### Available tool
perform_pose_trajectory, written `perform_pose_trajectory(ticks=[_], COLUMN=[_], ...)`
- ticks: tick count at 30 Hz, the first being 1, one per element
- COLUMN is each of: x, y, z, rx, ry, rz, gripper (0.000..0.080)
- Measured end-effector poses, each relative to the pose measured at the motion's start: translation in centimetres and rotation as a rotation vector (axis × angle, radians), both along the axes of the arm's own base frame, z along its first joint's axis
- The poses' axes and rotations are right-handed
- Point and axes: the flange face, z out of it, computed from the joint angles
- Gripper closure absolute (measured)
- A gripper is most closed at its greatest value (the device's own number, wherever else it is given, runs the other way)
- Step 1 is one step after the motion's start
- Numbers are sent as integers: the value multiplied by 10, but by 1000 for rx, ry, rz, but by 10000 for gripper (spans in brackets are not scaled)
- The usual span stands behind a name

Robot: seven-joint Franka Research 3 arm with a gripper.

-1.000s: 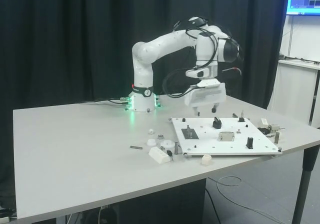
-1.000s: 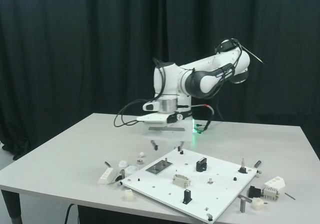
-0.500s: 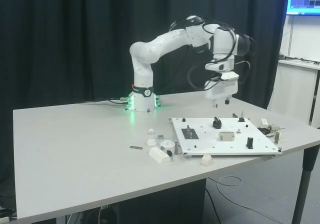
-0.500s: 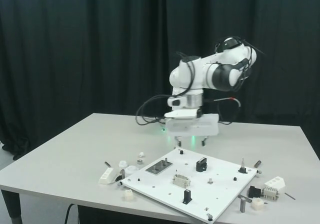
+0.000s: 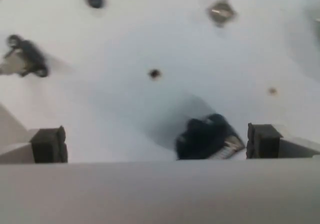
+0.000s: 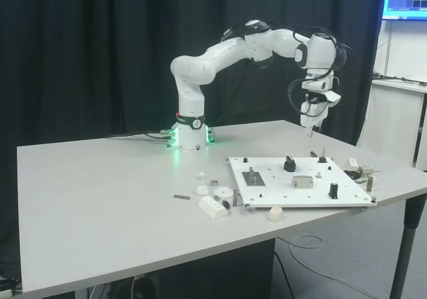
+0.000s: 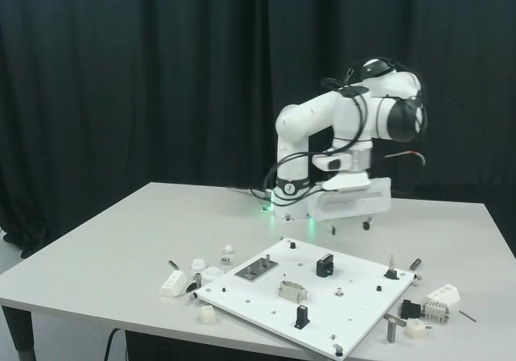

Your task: Remove Ethernet.

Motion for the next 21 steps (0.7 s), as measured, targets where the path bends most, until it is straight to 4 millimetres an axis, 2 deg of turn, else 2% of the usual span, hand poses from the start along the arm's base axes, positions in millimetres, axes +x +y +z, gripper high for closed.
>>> perform_pose_trajectory(ticks=[11, 21], x=[-25, -49], y=[57, 96], z=[-13, -25], rx=[-33, -69], ry=[19, 8], rz=[124, 304], gripper=[3, 3])
